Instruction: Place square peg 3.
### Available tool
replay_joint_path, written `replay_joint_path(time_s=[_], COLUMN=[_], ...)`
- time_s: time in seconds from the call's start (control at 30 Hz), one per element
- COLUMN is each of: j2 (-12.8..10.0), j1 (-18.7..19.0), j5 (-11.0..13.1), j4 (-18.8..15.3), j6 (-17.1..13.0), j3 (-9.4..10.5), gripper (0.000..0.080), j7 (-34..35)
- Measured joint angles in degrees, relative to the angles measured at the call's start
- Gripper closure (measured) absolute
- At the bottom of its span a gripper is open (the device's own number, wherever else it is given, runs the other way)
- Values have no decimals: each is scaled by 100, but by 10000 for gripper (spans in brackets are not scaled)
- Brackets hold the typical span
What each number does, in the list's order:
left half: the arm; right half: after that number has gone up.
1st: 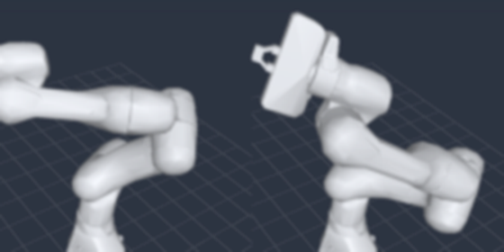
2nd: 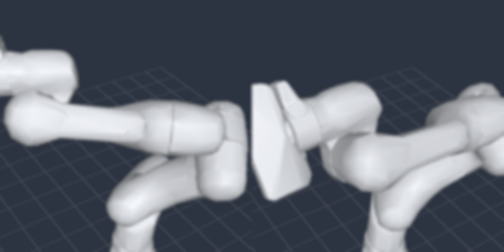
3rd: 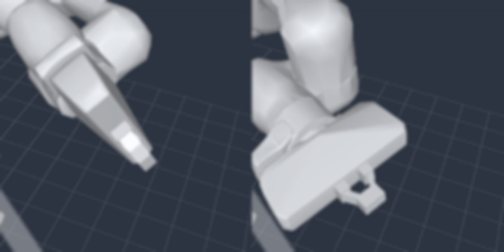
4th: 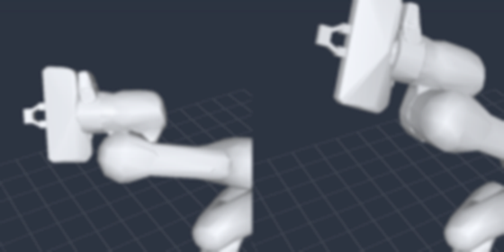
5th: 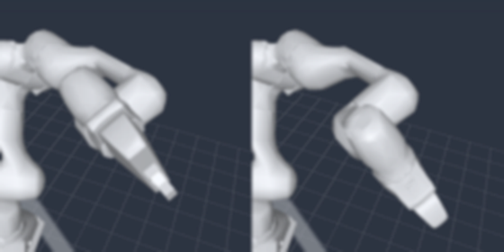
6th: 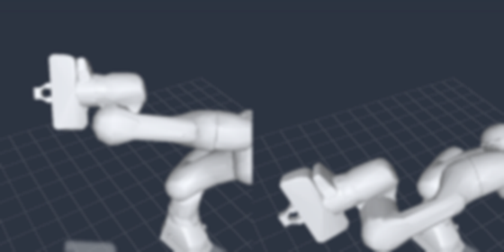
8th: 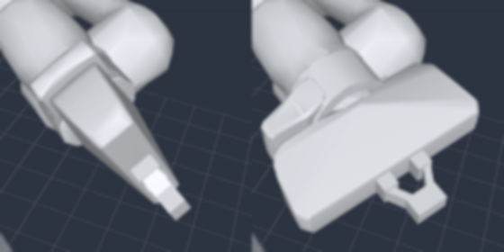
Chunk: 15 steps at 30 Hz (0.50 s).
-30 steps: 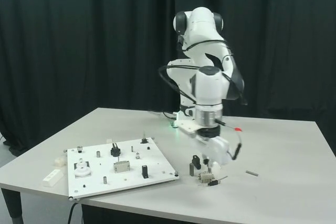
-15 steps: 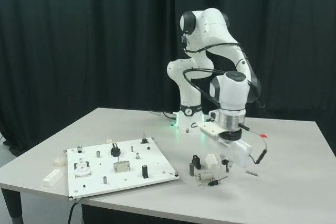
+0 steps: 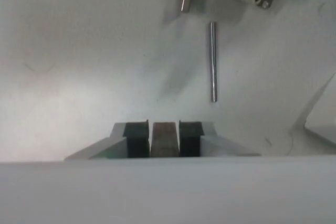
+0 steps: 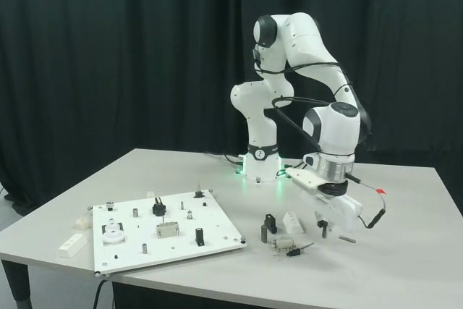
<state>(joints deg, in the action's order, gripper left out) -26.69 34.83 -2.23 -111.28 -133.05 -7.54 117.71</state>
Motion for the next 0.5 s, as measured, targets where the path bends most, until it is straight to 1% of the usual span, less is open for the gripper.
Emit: replay_joint_path(time_s=[0.13, 0.17, 0.33, 0.37, 0.5], j2=[0, 0, 3, 4, 13], j1=[21, 21, 21, 21, 20], j5=[-91, -111, -156, -156, -160], j4=[0, 0, 2, 4, 14], j6=[-6, -9, -25, -25, -26], j3=[0, 0, -20, -27, -58], gripper=[687, 456, 456, 163, 163], j7=[230, 256, 275, 279, 283])
